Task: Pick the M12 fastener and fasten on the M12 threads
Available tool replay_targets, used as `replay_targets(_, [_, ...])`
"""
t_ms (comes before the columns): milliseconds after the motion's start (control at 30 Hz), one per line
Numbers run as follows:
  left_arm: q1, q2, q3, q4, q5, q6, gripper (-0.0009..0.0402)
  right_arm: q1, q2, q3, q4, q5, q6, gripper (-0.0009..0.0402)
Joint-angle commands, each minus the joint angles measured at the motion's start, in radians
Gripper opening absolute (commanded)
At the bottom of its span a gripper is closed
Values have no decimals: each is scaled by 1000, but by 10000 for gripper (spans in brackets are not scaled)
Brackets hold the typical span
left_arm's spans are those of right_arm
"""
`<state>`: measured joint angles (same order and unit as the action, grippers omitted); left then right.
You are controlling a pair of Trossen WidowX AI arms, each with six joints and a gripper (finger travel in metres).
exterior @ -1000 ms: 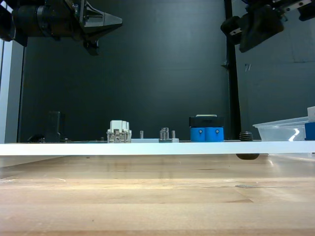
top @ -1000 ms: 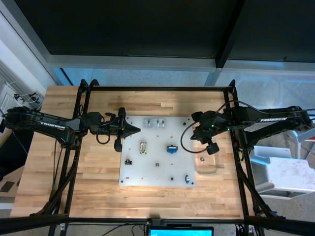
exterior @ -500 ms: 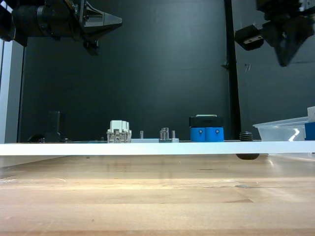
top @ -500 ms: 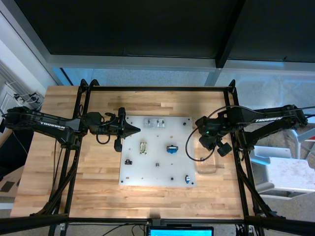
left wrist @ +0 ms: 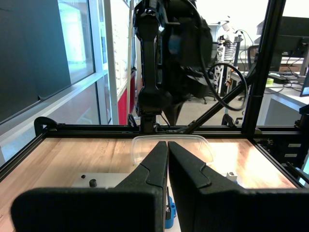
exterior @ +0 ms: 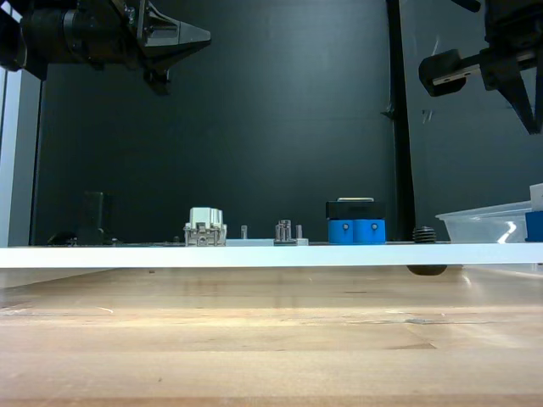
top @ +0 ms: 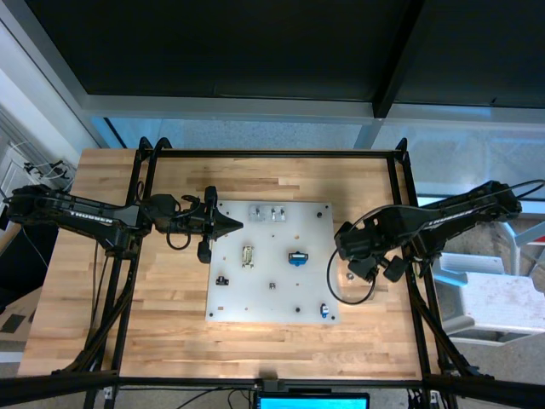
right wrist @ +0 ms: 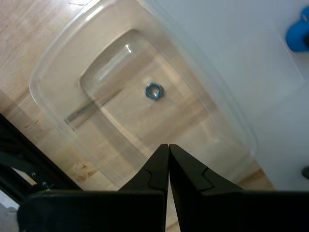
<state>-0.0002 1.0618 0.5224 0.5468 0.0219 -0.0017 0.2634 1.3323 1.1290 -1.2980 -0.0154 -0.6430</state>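
**Left gripper**: held high over the far left edge of the white board, pointing right, fingers pressed together, nothing held.

**Right gripper**: hung above the clear tray, which lies on the table just right of the board. It is aimed downward. Fingers are pressed together and nothing is held.

**M12 fastener**: found lying flat on the tray floor, hole upward, apart from every wall. In the high view it is hidden under the right arm.

**M12 threads**: the stud is seen bare in the low view, its ribs exposed. No nut is on it.

**Governing relation:** the fastener lies below and ahead of the right fingertips, close to their line of aim but well apart from them. Being ring-shaped, it presents no long axis and only its hole axis stands upright, so no particular wrist turn is judged necessary. The right arm is much the nearer, and the left is well apart across the board.

**Assessment:** the pick has not begun. The fingers would have to be spread before descent. Given the small flat nut, slipping against the smooth tray floor is judged the main risk. The stud lies left of the tray, toward the near edge.
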Motion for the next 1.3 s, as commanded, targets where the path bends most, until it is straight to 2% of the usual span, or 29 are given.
replay_targets(33, [0, 0, 0, 0, 0, 0, 0, 20, 26, -9, 19, -2, 2, 0])
replay_targets(233, [0, 0, 0, 0, 0, 0, 0, 53, 65, -37, 86, -2, 7, 14])
replay_targets(533, [0, 0, 0, 0, 0, 0, 0, 77, 67, -122, 175, -2, 106, 112])
replay_targets(700, [0, 0, 0, 0, 0, 0, 0, 82, 97, -145, 185, -2, 116, 153])
replay_targets(800, [0, 0, 0, 0, 0, 0, 0, 82, 119, -150, 196, 0, 116, 160])
replay_targets(900, [0, 0, 0, 1, 0, 0, 0, 82, 134, -159, 225, 24, 116, 160])
replay_targets(1300, [0, 0, 0, 0, 0, 0, 0, 84, 151, -232, 344, 23, 112, 160])
